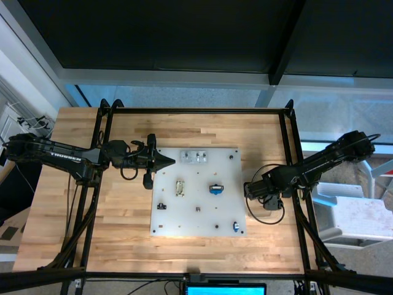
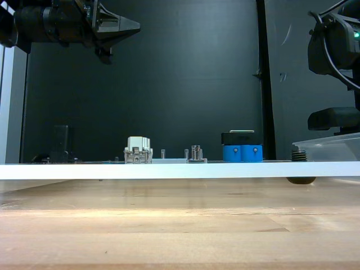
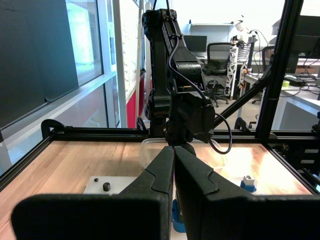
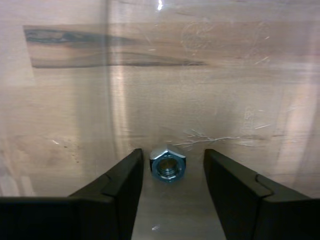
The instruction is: Pick the M12 fastener and fasten on the M12 threads
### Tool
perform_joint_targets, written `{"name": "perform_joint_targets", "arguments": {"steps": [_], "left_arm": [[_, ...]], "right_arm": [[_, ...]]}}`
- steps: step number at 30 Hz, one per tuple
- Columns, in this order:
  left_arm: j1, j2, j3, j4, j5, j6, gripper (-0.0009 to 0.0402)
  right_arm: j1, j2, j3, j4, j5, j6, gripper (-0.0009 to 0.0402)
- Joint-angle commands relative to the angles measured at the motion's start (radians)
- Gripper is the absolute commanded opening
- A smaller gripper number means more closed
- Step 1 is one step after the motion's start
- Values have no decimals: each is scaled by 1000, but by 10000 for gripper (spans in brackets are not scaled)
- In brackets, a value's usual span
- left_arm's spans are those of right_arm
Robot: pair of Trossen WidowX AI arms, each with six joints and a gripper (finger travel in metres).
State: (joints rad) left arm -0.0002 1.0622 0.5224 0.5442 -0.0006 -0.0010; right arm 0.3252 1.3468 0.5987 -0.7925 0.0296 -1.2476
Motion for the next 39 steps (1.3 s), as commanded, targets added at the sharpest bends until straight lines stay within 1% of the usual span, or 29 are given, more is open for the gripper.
{"name": "perform_joint_targets", "arguments": {"steps": [1, 6, 13, 18, 19, 22, 28, 33, 35, 39], "left_arm": [[0, 0, 0, 0, 0, 0, 0], [0, 0, 0, 0, 0, 0, 0], [0, 0, 0, 0, 0, 0, 0], [0, 0, 0, 0, 0, 0, 0], [0, 0, 0, 0, 0, 0, 0], [0, 0, 0, 0, 0, 0, 0], [0, 0, 0, 0, 0, 0, 0], [0, 0, 0, 0, 0, 0, 0], [0, 0, 0, 0, 0, 0, 0], [0, 0, 0, 0, 0, 0, 0]], "right_arm": [[0, 2, -2, -6, -3, 1, 127], [0, 2, -2, -6, -3, 1, 91], [0, 2, 2, -6, -3, 2, 51], [0, 1, 15, -11, -3, 5, 32], [0, 1, 22, -15, 6, 5, 29], [2, -3, 55, -44, 5, 11, 24], [6, -7, 180, -164, 5, 13, 24], [24, -4, 303, -270, 5, 13, 23], [32, 10, 353, -307, 5, 13, 24], [54, 69, 453, -365, 4, 13, 23]]}}
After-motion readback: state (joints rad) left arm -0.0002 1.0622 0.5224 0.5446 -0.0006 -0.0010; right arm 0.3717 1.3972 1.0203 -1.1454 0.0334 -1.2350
